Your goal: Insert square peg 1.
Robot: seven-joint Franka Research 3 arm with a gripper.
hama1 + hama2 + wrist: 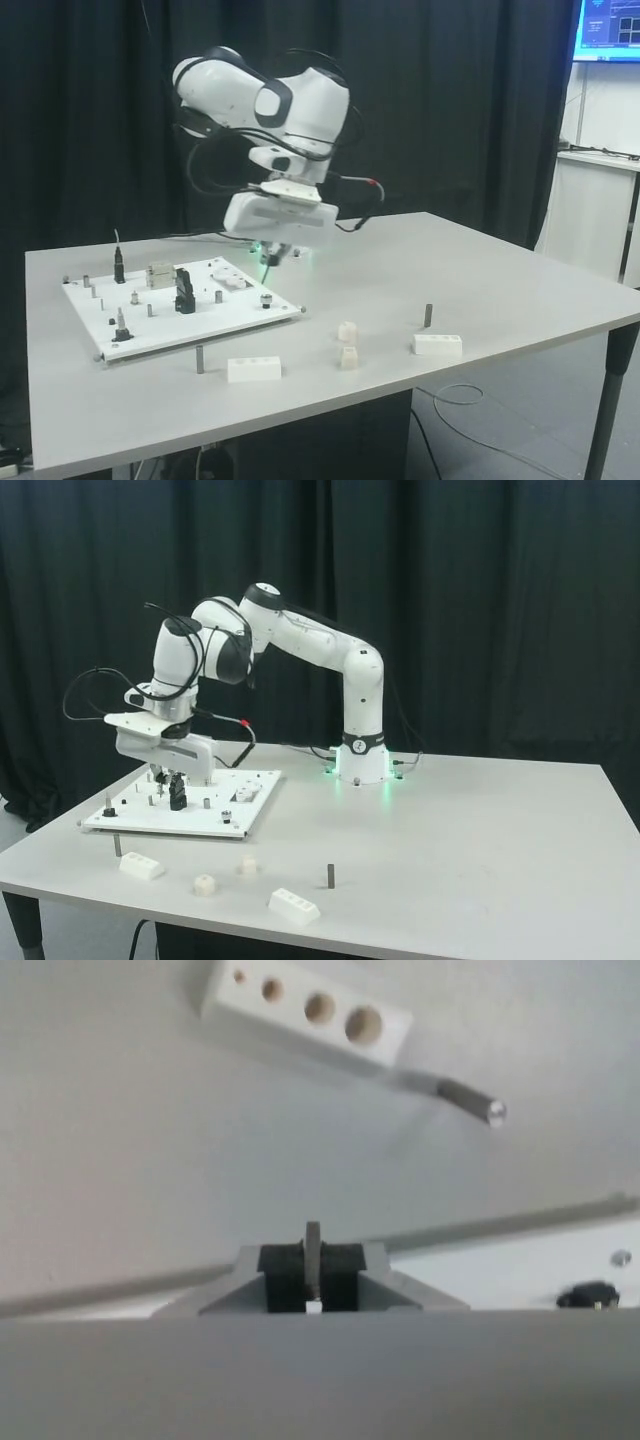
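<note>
White arm [300, 645], hand [165, 777] over white board [190, 815]

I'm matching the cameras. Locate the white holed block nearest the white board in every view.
Wrist view: the white holed block lies on the table beyond the white board's edge.
First room view: it lies near the table's front edge, before the board.
Second room view: it lies front left.
Shared landmark: the upright grey peg beside it.

2 room views share table [520, 290]; wrist close.
</note>
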